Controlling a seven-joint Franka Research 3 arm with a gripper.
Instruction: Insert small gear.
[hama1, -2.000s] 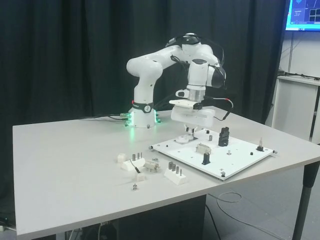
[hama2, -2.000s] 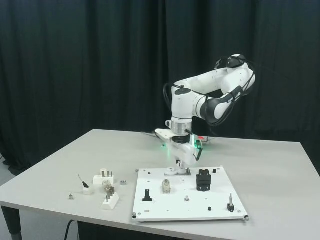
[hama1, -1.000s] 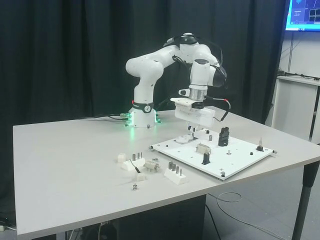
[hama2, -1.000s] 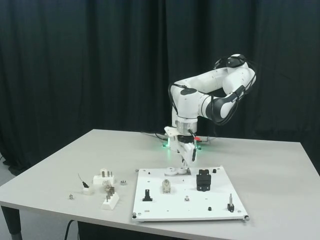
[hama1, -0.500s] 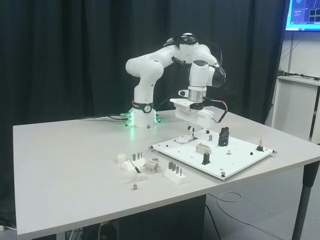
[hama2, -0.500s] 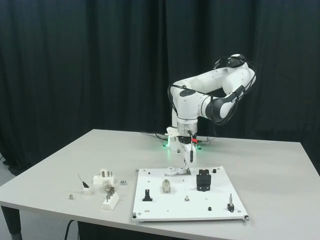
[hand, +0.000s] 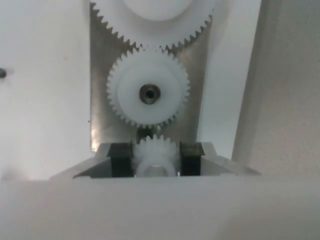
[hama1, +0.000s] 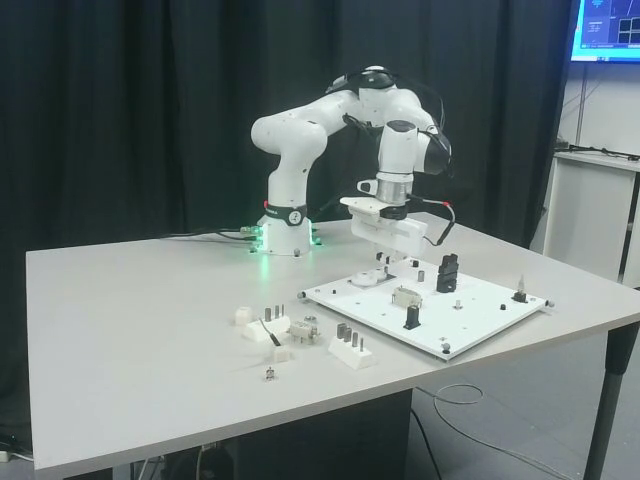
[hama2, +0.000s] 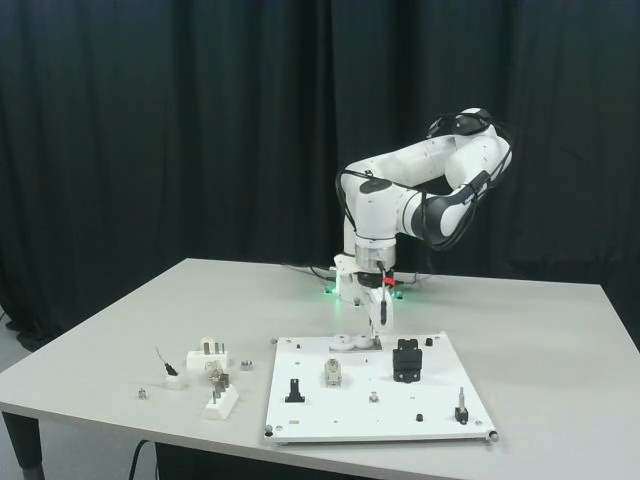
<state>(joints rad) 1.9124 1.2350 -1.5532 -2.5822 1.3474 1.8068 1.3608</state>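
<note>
Going left to right across the tabletop (hama2: 120, 330): there's a loose bunch of small parts (hama2: 207, 372) on white holders near the left, well apart from everything else. Then comes the white assembly board (hama2: 375, 418) with a few black fixtures on it, and the arm reaches down over its far edge.

The interesting bit is in the wrist view. The gripper (hand: 156, 162) is clenched on the small gear (hand: 156, 152), with a black finger pad on each side of it. The small gear sits right next to the medium gear (hand: 148, 93), which is already on its shaft on the grey metal plate (hand: 200, 65), and that one meshes with the large gear (hand: 152, 20) beyond it. The small gear's teeth look like they're touching or nearly touching the medium gear's, but I can't tell whether it's on its own shaft yet, since that's hidden under it.

What could go wrong, I reckon: if the teeth land tip on tip instead of slotting in, pushing down would just jam it. Same if the bore is a bit off the shaft, or the gear sits tilted in the grip. Then it cocks sideways or slips out of the pads.
</note>
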